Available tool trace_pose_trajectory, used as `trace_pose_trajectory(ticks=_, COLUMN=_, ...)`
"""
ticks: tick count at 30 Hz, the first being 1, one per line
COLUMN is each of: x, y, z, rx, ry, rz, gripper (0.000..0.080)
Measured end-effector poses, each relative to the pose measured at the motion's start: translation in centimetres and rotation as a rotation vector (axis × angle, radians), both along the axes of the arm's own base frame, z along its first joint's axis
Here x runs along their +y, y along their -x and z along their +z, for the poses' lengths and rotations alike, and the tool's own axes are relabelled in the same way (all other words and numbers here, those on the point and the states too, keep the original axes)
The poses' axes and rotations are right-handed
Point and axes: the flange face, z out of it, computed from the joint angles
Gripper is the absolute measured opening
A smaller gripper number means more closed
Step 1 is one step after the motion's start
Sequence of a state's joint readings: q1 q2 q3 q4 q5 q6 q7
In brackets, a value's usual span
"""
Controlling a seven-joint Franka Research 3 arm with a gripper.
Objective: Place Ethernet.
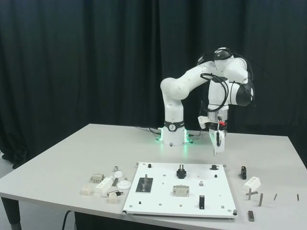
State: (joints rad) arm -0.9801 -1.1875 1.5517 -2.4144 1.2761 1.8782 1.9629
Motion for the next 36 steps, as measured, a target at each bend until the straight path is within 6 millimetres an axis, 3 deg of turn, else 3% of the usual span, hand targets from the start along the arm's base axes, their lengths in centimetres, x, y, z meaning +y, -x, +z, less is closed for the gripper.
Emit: trace_pose_trajectory(ticks=36, x=0.28, y=-0.06, z=0.16, rx=0.002, ry=0.061, rz=0.078, gripper=0.0079)
